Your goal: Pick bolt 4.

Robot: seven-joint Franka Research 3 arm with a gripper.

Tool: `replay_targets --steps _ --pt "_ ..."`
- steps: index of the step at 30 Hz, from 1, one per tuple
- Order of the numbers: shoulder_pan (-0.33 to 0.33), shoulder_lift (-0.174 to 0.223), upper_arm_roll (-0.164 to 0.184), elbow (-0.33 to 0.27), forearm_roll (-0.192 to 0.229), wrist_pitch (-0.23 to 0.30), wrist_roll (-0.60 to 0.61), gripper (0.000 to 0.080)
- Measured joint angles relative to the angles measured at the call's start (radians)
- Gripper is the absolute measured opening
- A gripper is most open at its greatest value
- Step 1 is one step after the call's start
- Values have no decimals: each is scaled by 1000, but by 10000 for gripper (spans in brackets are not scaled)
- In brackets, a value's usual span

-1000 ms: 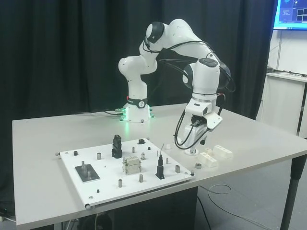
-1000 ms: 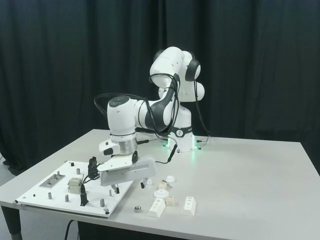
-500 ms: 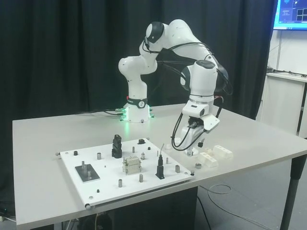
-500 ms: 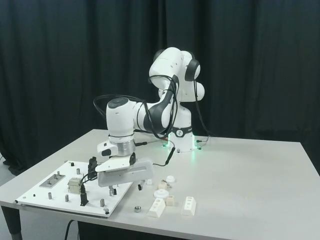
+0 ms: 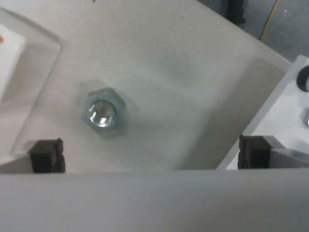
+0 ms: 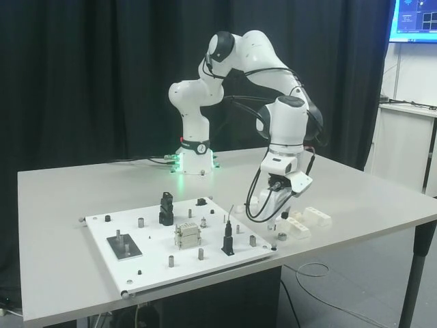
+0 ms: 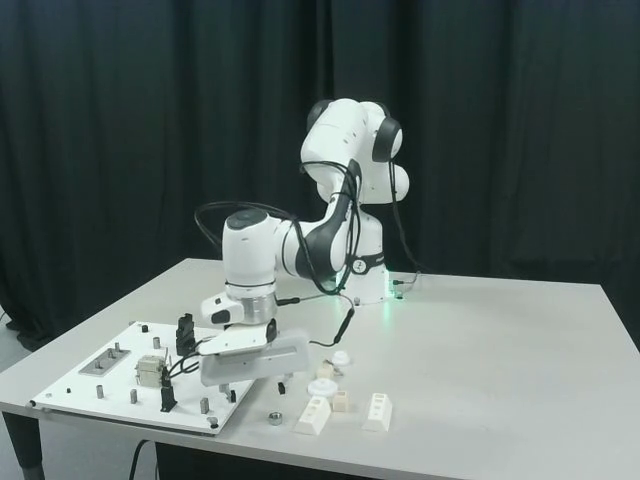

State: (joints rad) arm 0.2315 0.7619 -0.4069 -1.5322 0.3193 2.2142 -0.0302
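A small grey hex nut [image 5: 104,112] lies flat on the grey table, just off the corner of the white board [image 5: 291,110]; no bolt shows beside it. My gripper [image 5: 149,153] hangs above it, open, with its black fingertips [image 5: 47,154] wide apart and nothing between them. In the first room view the gripper [image 6: 280,217] hovers a little above the nut [image 6: 280,236] near the table's front edge. The second room view shows the nut [image 7: 274,418] below the gripper [image 7: 257,390].
The white board [image 6: 153,263] carries several pegs, bolts and black connectors. White blocks [image 6: 316,216] [image 6: 295,227] and small white rings [image 7: 322,387] lie close beside the nut. The table's front edge runs just past it. The arm's cable [image 6: 256,205] loops beside the gripper.
The arm has swung the gripper across the table towards the nut and the board's corner. The hand has turned and now stands over the nut. Nothing has been taken hold of.
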Motion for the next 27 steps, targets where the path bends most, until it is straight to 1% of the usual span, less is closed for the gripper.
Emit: replay_targets --steps 6,13,27 --pt "1 0 9 -15 -19 24 0 800" --pt "1 0 16 -30 -19 44 2 800" --pt "1 2 39 -74 -19 110 10 800"
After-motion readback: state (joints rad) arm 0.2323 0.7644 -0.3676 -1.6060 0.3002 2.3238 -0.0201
